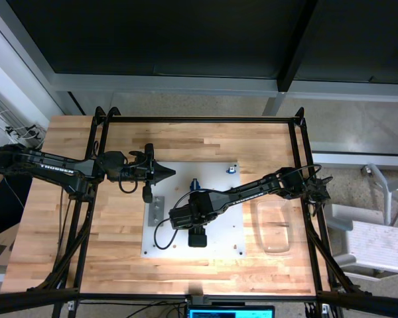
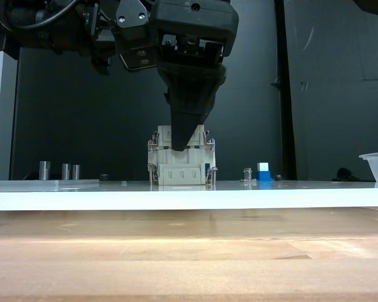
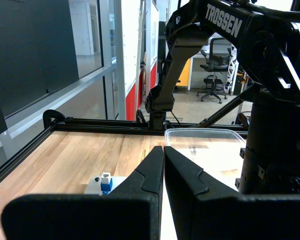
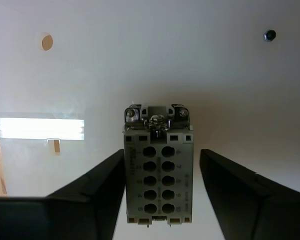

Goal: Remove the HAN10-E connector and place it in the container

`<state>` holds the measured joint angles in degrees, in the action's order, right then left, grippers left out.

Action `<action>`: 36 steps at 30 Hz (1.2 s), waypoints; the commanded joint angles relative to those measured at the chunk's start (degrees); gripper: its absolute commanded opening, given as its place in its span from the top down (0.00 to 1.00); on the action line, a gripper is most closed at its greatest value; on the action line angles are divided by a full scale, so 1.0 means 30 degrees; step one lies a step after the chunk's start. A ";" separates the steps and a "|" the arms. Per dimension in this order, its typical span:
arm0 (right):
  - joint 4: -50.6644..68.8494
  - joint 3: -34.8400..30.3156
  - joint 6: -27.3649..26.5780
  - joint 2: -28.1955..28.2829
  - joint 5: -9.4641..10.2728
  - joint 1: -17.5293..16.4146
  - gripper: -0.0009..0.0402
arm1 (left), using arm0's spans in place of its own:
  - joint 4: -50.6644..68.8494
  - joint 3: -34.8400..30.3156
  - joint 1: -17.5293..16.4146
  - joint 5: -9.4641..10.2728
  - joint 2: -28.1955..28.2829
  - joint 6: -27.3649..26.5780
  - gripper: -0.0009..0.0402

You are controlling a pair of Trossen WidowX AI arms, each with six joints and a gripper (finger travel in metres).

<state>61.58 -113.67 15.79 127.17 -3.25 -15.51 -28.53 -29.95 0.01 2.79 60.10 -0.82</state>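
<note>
Over the white board (image 1: 229,228): right gripper (image 4: 161,154) open around the HAN10-E connector (image 4: 158,172), not clamped on it yet

Near the middle of the board the connector stood upright with its pin face up; from the right wrist, the long side of that face ran parallel to the fingers (image 4: 97,192), so they straddled the narrow width; one looked just beside the housing, the other showed a clear gap; my read is this was the grasp step, squeeze across the short sides then lift; the container (image 1: 273,226) sat on the desk (image 1: 86,252) just off the board's right edge, the right arm's own side, so that arm was the obvious carrier; left gripper (image 3: 163,167) was pinched closed on nothing, parked near the board's far left corner, well apart from the connector.
</note>
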 commanded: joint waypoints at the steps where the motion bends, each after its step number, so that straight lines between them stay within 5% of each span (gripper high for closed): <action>1: -0.0044 -0.0015 0.0000 0.0007 0.0102 -0.0007 0.60 | -0.0007 0.0000 -0.0007 -0.0007 0.0000 0.0007 0.98; 14: 0.0087 -0.0058 0.0000 -0.0182 0.0131 -0.0007 0.83 | -0.0007 0.0000 -0.0007 -0.0007 0.0000 0.0007 0.98; 36: 0.0561 -0.0051 0.0102 -0.1821 0.0073 -0.0248 0.83 | -0.0007 0.0000 0.0000 -0.0007 0.0000 0.0007 0.98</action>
<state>63.35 -113.84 16.16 121.99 -2.98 -16.01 -28.53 -29.93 0.01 2.79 60.10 -0.82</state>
